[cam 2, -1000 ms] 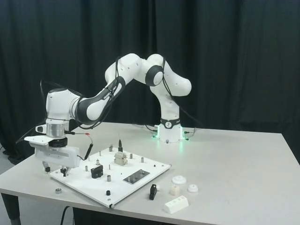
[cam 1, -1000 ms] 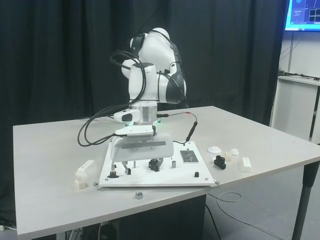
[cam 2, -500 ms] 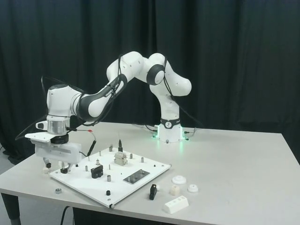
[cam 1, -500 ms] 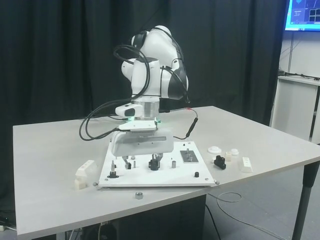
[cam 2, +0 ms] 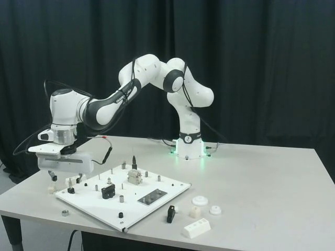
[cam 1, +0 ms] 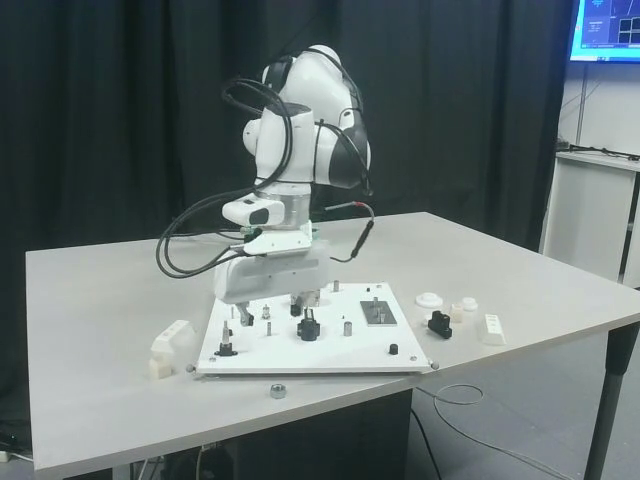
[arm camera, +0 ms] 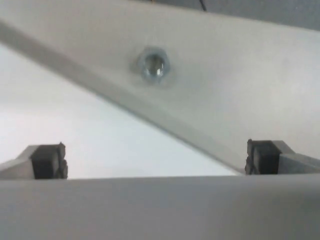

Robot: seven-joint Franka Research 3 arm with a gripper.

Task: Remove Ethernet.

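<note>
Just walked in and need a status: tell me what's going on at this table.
A white Franka arm is working over a white board of small fittings on the grey table. Its end effector hangs above the board's corner, open and holding nothing. The wrist view shows only the board's edge and a loose nut on the table. Several small white parts lie beside the board.

The end effector (arm camera: 155,160) shows only two black fingertips in the wrist view, a grey housing edge cutting off the rest. The metal nut (arm camera: 153,65) is blurred. On the white board (cam 1: 300,358), the small black parts are too tiny to name.
</note>
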